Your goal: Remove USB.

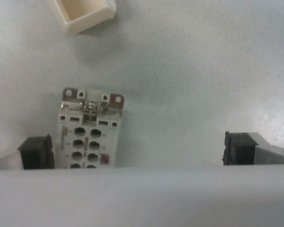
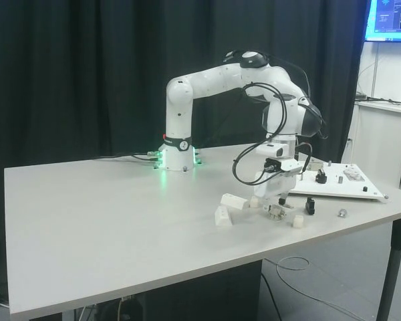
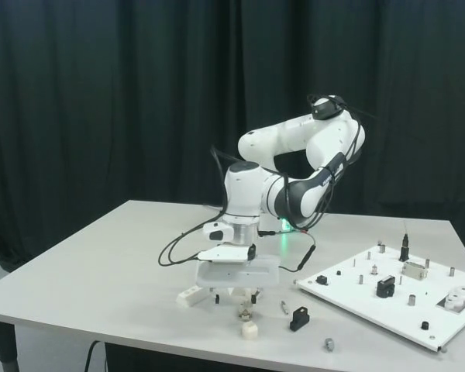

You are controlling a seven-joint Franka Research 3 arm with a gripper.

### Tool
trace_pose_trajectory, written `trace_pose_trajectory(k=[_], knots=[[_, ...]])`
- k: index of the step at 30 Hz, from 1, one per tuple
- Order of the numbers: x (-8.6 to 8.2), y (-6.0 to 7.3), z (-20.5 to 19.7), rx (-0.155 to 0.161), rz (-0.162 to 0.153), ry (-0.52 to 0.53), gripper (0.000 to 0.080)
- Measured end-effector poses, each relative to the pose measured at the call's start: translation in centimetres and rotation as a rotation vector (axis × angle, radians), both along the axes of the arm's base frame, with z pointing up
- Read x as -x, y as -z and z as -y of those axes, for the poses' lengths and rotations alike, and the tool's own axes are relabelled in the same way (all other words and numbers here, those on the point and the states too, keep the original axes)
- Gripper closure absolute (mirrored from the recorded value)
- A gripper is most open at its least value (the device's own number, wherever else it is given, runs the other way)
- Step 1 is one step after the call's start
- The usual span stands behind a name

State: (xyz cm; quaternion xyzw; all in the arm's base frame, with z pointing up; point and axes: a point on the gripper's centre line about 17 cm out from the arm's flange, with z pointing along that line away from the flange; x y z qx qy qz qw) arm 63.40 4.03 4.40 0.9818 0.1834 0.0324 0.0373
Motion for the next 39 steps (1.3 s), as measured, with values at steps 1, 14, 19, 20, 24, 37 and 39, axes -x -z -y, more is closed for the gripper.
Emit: trace_pose_trajectory(k=[1,14,19,20,24,37,39], knots=[[0.0,0.0,0.0,0.000,0.000,0.000,0.0003],[-0.4,-0.3,-0.2,0.000,0.006,-0.014,0.0003],[-0.8,-0.7,-1.4,-0.010,0.005,-0.032,0.0003],[-0.9,-0.8,-1.7,-0.013,0.005,-0.037,0.0003],[-1.0,-1.3,-3.3,-0.029,-0.002,-0.059,0.0003],[0.2,-3.6,-9.8,-0.074,-0.038,-0.101,0.0003],[0.7,-3.9,-10.9,-0.081,-0.045,-0.097,0.0003]])
